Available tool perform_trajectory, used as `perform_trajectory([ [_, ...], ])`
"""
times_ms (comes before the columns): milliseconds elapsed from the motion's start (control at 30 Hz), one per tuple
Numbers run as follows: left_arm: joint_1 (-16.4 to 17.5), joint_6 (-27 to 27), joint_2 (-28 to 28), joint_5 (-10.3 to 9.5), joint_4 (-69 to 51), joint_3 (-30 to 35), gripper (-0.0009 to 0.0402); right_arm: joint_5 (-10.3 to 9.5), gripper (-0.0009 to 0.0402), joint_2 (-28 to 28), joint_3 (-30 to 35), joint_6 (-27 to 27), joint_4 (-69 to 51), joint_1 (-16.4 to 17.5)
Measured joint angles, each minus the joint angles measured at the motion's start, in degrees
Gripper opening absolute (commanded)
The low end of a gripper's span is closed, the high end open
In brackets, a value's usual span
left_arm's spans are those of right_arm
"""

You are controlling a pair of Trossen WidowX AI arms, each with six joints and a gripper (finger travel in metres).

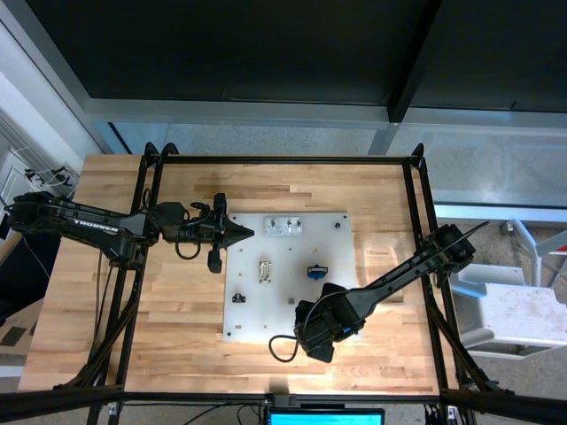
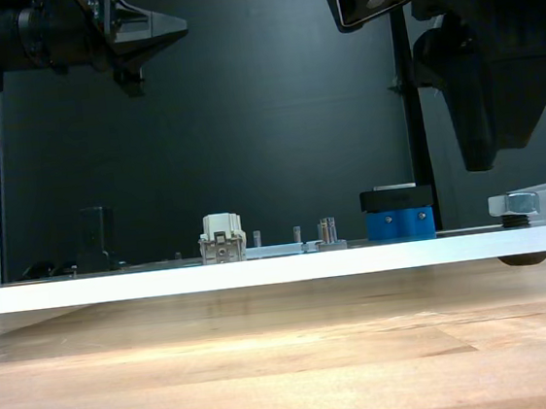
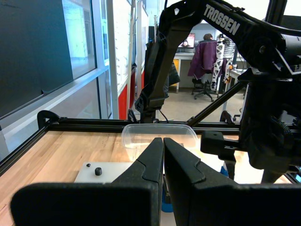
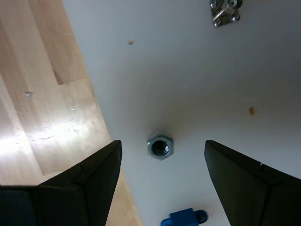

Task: Unfasten the M12 fastener and place in the container

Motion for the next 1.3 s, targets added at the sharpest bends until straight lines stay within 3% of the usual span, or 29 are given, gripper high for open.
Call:
perform_trajectory([
  [733,0.0,0.0,0.0,0.0,0.0,0.0,0.0,-0.57,0.0235,1.9,-3.2,-3.6,3.1,-0.1],
  [1300,0.0,0.0,0.0,0.0,0.0,0.0,0.0,-0.79,0.0081,1.9,-3.4,-5.2,3.3,-0.1],
])
